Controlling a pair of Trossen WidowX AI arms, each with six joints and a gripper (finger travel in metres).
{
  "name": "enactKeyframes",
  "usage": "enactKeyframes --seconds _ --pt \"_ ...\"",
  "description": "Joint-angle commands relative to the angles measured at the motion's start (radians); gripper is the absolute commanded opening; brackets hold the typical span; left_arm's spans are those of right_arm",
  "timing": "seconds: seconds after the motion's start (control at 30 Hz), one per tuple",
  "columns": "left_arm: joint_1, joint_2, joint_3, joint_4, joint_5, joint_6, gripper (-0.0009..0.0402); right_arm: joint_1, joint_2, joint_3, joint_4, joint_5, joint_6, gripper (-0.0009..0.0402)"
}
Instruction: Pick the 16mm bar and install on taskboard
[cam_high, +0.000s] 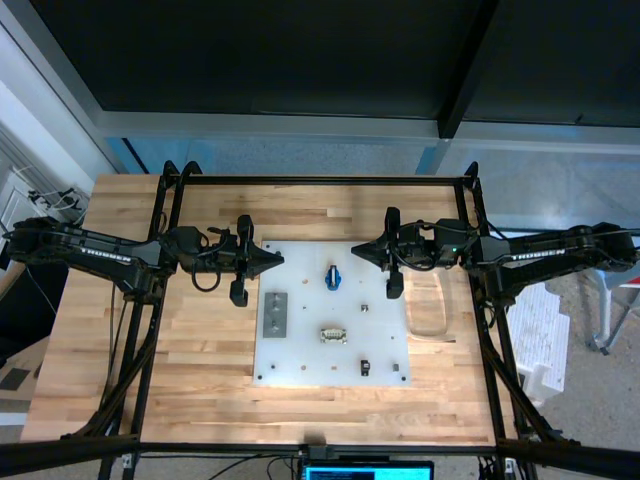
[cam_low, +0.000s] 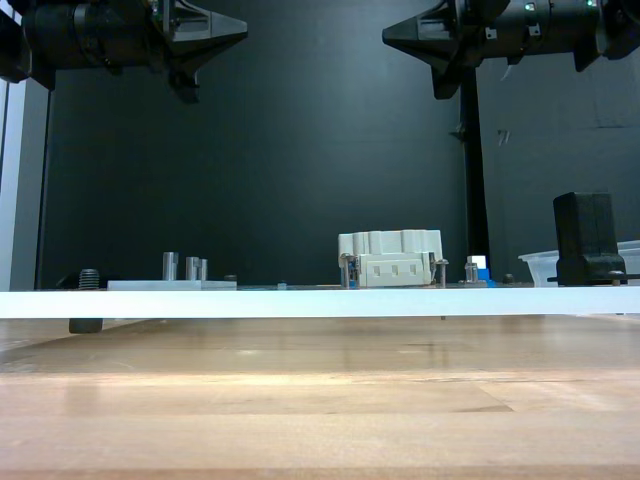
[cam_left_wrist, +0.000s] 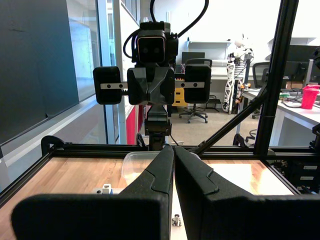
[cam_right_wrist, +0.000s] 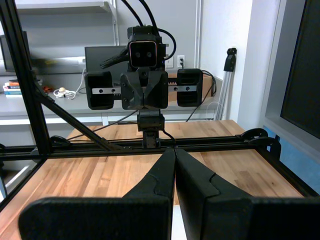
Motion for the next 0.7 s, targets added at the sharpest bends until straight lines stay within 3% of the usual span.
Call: enactKeyframes --seconds 0.03,0.6,0.7 --pt "0.0 0.0 0.0 0.0 0.0 0.0 0.0 -0.006 0.001 -0.005 0.003 -0.01 0.0 0.0" --pt "0.0 0.0 0.0 0.0 0.0 0.0 0.0 -0.008 0.003 -0.005 0.005 -0.026 0.0 0.0" --pt "0.0 0.0 0.0 0.0 0.0 0.0 0.0 -0.008 0.003 -0.007 0.008 -0.043 0.0 0.0"
